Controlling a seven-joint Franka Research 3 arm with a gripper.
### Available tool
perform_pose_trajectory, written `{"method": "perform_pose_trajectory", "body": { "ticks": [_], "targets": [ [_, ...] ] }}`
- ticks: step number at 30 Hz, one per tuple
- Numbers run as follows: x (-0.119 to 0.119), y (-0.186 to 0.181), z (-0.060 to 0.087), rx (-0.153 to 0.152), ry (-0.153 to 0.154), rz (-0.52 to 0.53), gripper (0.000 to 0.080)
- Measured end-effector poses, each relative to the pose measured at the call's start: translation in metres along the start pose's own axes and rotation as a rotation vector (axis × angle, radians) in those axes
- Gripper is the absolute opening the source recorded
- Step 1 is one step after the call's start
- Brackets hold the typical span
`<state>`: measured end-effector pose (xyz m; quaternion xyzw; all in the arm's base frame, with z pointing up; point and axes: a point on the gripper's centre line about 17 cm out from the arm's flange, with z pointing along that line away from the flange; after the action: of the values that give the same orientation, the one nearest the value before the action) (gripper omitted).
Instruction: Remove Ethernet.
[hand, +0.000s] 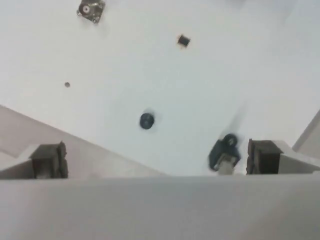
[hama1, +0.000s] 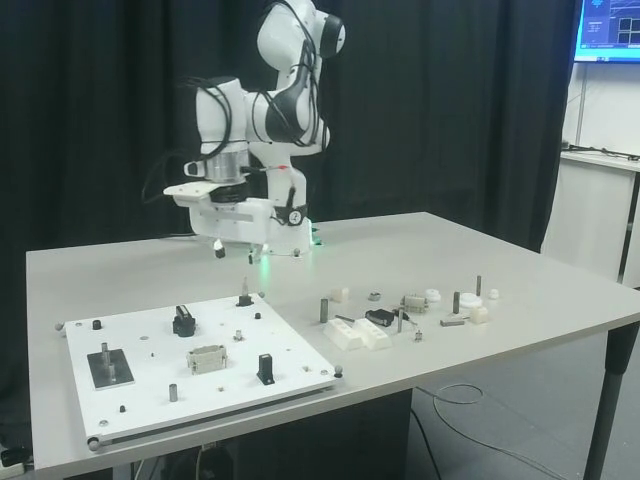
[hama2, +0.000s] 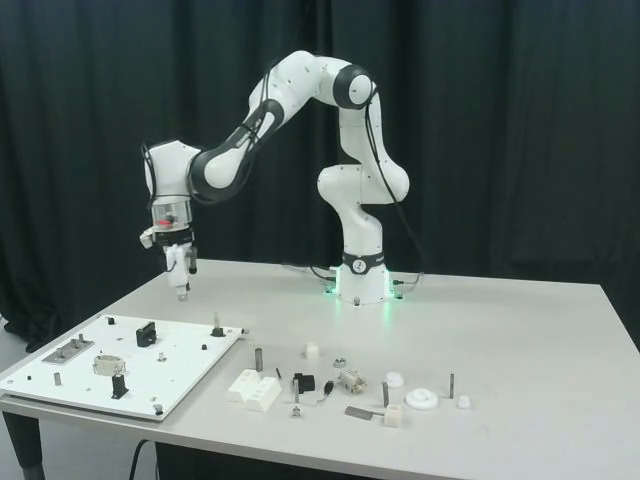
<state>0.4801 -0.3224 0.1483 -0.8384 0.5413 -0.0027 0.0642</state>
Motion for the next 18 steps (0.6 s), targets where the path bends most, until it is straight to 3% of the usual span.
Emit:
{"method": "perform_pose_trajectory", "body": {
  "ticks": [7, 18],
  "targets": [
    [-0.008, 0.001, 0.007, 0.041, -0.065, 0.181, 0.08],
    [-0.024, 0.002, 0.019, 0.045, -0.141, 0.332, 0.08]
  ]
}}
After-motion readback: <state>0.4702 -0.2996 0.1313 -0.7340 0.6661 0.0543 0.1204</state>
